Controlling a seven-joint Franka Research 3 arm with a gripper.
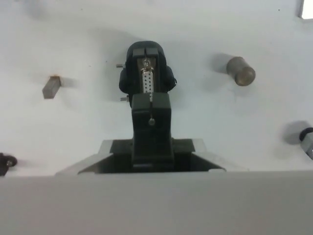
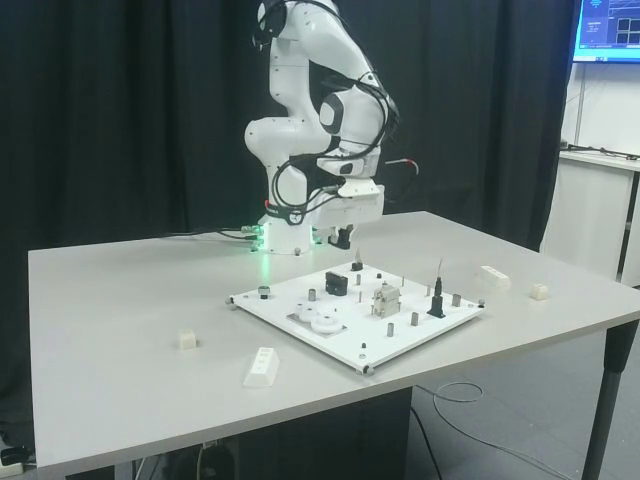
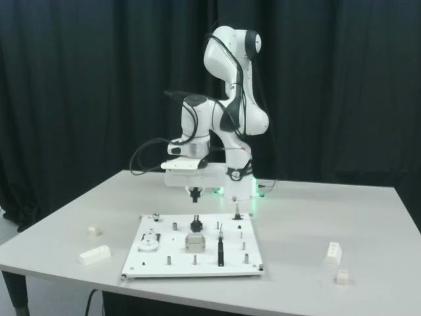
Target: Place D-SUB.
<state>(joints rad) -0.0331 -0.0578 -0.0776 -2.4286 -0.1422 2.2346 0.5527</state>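
Wrist view: no legible writing. Tool (image 1: 150,105) closed on the plug (image 1: 146,73), black shell, pin face showing, above the white board (image 1: 73,127).

First room view: tool (image 2: 340,237) above board (image 2: 300,295).

Second room view: tool (image 3: 195,193) hangs over board (image 3: 174,263) on table (image 3: 316,224).

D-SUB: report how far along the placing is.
Looks done: the D-SUB stands on the white board. In hand: the claw hangs above it with a gap between them in both room views. Left: probably only pulling the arm away. Whether the D-SUB is fully seated cannot be told.
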